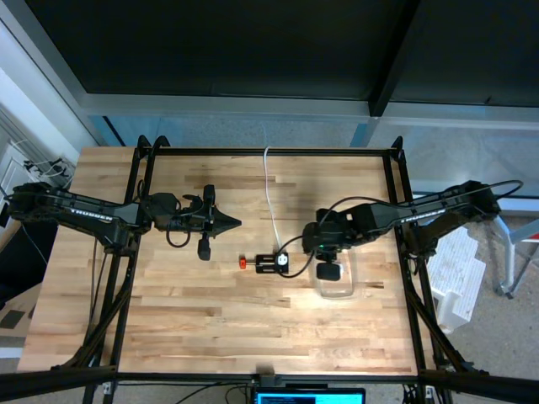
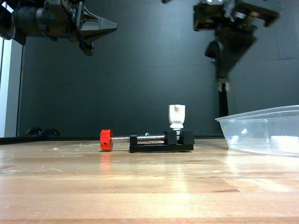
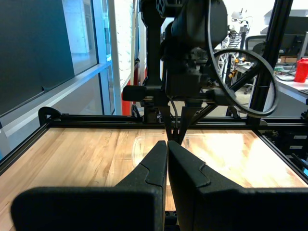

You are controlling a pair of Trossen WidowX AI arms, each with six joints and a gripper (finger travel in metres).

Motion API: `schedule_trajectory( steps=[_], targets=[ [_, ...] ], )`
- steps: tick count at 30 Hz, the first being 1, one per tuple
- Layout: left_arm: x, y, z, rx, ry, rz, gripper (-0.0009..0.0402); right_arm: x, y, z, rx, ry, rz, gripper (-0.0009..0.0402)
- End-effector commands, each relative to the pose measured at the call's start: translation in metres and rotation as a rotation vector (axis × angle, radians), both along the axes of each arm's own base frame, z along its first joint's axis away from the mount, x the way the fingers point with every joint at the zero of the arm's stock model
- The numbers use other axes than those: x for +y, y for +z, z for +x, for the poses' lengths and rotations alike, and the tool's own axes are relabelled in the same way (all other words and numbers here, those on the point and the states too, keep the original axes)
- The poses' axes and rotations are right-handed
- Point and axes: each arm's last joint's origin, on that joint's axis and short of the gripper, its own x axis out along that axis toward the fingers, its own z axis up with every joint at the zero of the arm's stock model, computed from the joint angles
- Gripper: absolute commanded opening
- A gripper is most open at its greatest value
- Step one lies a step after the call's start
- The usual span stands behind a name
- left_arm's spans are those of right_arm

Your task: Remove the power plug from the receptacle and place in the container

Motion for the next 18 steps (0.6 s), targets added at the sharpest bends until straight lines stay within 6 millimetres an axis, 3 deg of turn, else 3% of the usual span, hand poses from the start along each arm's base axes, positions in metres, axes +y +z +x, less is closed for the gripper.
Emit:
schedule_trajectory(
  steps=[1,10,18],
  targets=[
    [0.0,0.0,0.0,0.0,0.0,0.0,0.0,-0.001,-0.01,-0.016,0.008,-0.006,0.003,0.0],
    [0.0,0.0,0.0,0.0,0.0,0.0,0.0,0.0,-0.041,-0.046,0.039,-0.015,0.012,0.0004],
    [0.0,0.0,0.0,0.0,0.0,0.0,0.0,-0.001,-0.057,-0.055,0.028,-0.035,0.022,0.0038]
  ],
)
